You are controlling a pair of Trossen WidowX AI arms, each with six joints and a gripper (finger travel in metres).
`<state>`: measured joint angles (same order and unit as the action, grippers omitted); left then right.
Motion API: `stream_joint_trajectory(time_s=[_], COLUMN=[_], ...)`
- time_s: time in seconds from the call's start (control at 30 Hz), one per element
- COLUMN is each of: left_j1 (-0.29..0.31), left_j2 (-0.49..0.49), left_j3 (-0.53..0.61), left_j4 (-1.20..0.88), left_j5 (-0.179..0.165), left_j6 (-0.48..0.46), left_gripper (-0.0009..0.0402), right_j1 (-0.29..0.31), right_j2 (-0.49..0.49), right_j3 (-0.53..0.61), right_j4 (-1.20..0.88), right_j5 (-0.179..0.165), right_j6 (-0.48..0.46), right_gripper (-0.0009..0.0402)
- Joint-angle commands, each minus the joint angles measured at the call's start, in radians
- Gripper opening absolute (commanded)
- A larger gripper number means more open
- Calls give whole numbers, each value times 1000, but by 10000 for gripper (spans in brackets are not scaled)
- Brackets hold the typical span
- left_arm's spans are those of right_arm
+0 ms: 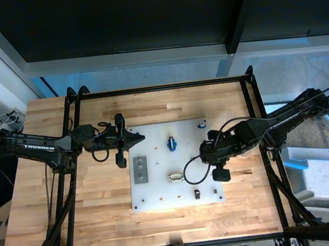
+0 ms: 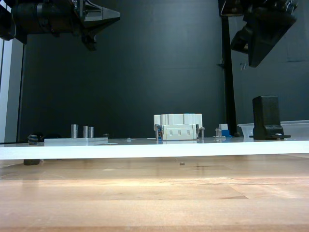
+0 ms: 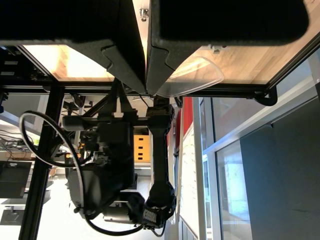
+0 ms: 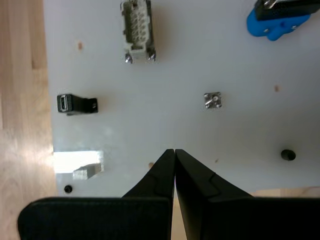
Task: Pick the 16mm bar from the taskboard and place it in the container
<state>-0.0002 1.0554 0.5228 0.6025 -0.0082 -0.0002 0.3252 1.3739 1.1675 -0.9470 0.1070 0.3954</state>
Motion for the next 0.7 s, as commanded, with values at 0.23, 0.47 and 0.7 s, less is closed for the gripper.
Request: stream_joint_trajectory(time_s=[0.23,0.47,0.7], left_j1=[0,0,0], left_j2=[0,0,0], left_j3=[0,0,0], left_j4=[0,0,0], left_j5=[0,0,0], left_j6=[0,0,0], left_gripper=[0,0,0], right_j1=[59,102,143], right_j2=[92,127,140], right_j3=[72,95,96], right_j4=[-64,-105,-111], right_j5=[-6,-11,-34], right_j6=[43,107,148], right_gripper=[0,0,0])
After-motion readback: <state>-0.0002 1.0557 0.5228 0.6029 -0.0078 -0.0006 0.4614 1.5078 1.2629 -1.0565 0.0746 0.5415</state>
